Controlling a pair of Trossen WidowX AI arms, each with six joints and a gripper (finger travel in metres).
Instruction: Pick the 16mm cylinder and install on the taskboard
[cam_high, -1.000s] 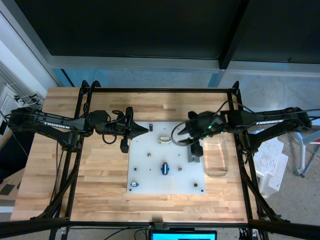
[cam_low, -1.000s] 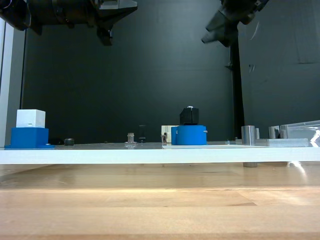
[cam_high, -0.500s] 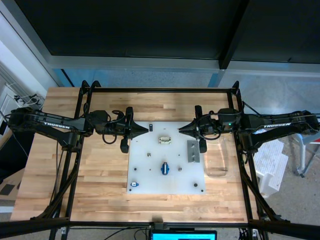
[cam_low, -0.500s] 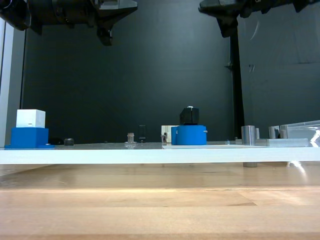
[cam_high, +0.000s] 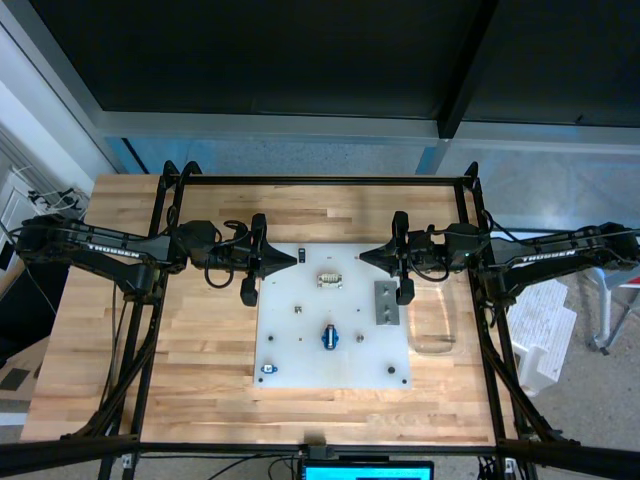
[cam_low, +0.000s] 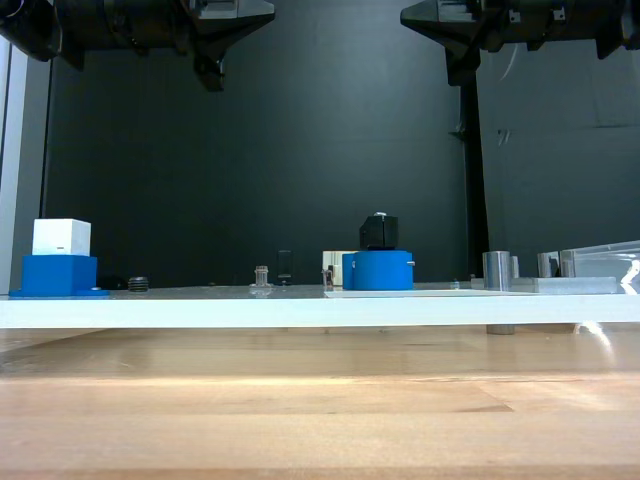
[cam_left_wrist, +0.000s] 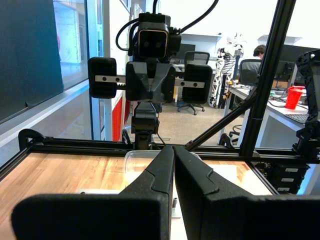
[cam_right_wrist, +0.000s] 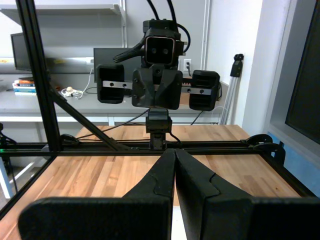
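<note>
Low view cuts off both arms; TROSSEN reads on each from above. Left gripper (cam_left_wrist: 173, 150) and right gripper (cam_right_wrist: 175, 152), fingers pressed shut, hang above the taskboard (cam_high: 300, 350) far edge (16mm cylinder (cam_low: 497, 270) upright beside blue fitting (cam_low: 378, 270)).

Top view is evenly lit from overhead: the wood surface (cam_high: 200, 340) is bright, there are only soft shadows under the arms, and the white taskboard (cam_high: 295, 345) is nearly blown out. Low view is dim, with a black backdrop and the left hand (cam_low: 268, 10) and right hand (cam_low: 408, 14) mostly silhouettes up high. A glare band crosses the blurry near wood. Wrist views are bright, and the windows look washed out.
</note>
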